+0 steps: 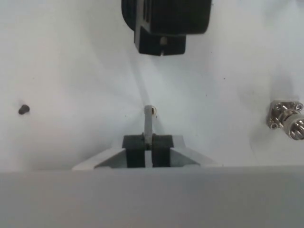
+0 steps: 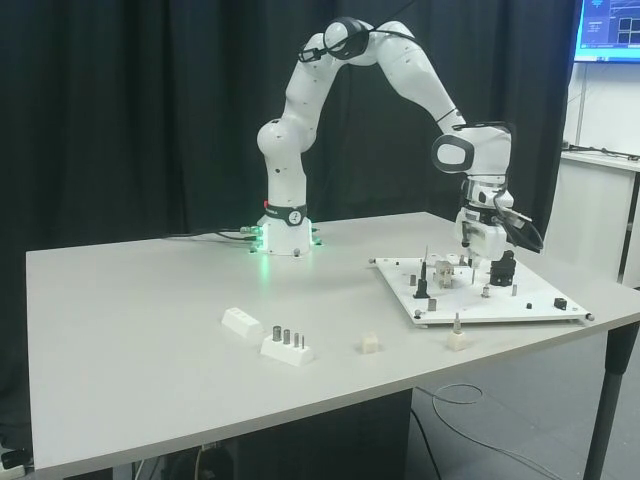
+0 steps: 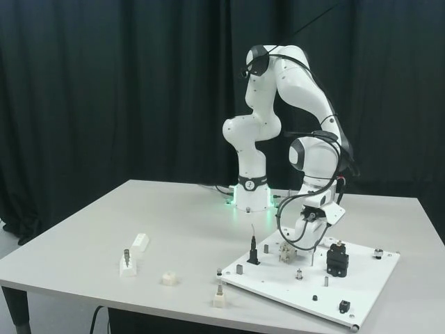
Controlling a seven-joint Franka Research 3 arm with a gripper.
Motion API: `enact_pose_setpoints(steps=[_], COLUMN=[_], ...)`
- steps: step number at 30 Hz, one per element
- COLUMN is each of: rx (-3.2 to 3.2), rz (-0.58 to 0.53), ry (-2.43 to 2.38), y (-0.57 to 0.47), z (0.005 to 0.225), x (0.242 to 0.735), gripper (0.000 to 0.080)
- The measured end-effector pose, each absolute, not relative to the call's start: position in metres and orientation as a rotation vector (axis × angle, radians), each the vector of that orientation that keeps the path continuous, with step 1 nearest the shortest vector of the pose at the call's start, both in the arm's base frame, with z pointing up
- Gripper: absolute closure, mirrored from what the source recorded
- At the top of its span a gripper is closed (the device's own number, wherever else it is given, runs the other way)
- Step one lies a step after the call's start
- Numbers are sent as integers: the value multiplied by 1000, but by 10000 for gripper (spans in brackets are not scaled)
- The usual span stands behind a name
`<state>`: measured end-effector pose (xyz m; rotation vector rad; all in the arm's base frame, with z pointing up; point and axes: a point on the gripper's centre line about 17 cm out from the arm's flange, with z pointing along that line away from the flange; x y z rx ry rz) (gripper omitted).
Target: Insert square peg 1.
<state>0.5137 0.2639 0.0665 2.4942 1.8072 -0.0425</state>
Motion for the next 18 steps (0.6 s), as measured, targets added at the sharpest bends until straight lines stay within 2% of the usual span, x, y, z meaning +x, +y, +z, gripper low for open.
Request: enact_pose_setpoints(steps=[18], rx=[2493], rz=[-48], ry=[1808], y=[263], z=[66], x=[513], gripper=[776])
